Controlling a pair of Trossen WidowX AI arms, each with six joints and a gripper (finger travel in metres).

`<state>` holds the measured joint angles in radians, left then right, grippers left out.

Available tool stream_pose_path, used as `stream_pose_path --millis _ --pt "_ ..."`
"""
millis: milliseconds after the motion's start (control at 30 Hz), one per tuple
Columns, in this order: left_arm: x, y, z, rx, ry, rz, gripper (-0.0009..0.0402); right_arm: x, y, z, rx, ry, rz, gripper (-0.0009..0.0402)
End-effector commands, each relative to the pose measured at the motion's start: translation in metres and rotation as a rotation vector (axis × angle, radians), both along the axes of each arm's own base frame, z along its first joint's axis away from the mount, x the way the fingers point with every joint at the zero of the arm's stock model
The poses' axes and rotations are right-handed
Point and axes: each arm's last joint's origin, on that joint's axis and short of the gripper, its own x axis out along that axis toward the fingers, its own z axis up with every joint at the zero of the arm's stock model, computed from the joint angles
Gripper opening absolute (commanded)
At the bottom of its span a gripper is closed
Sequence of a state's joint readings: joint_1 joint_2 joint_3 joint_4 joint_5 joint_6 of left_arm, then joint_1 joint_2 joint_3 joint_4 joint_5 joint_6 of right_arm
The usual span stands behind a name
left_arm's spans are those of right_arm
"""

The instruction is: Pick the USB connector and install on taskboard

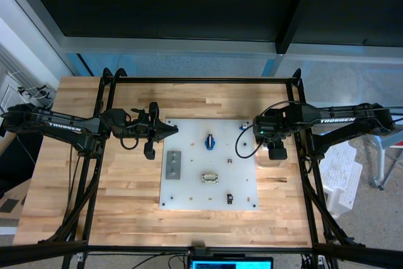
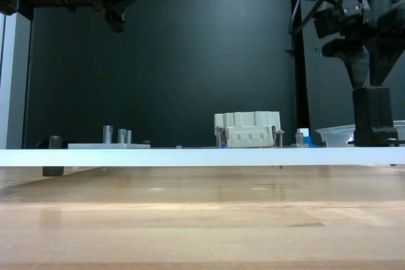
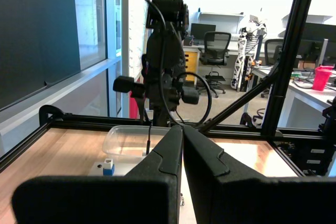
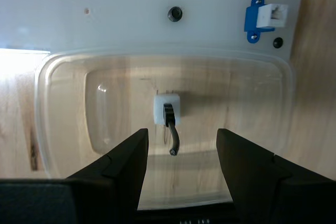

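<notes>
The USB connector [image 4: 167, 109], a small white plug with a short black cable stub, lies in a clear plastic tray [image 4: 58, 77] beside the white taskboard [image 4: 105, 3]. My right gripper [image 4: 181, 139] hangs open straight above it, apart from it, with a finger on each side of the plug. In the high view the right gripper [image 1: 277, 152] is at the right edge of the taskboard [image 1: 189, 187] and hides the connector. My left gripper [image 1: 169, 129] is shut on nothing and hovers high over the board's left edge, pointing right.
On the board are a grey block [image 1: 172, 165], a blue upright part [image 1: 210, 142], a silver multi-pin connector [image 1: 210, 178], a small black socket [image 1: 230, 198] and a blue bracket with a white socket [image 4: 265, 17]. A black frame [image 1: 201, 80] rims the wooden table.
</notes>
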<state>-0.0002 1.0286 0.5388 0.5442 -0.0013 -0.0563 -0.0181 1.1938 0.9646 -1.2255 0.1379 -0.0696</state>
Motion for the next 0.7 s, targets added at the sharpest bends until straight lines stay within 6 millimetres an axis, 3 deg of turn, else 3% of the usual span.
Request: stream_pose_path --millis 33,700 --pt "0.000 0.000 0.000 0.000 0.001 0.000 0.0000 -0.002 0.000 -0.011 0.004 0.025 0.000 0.0181" --pt "0.000 0.000 0.000 0.000 0.001 0.000 0.0000 0.001 -0.010 -0.049 0.025 0.096 0.021 0.0181"
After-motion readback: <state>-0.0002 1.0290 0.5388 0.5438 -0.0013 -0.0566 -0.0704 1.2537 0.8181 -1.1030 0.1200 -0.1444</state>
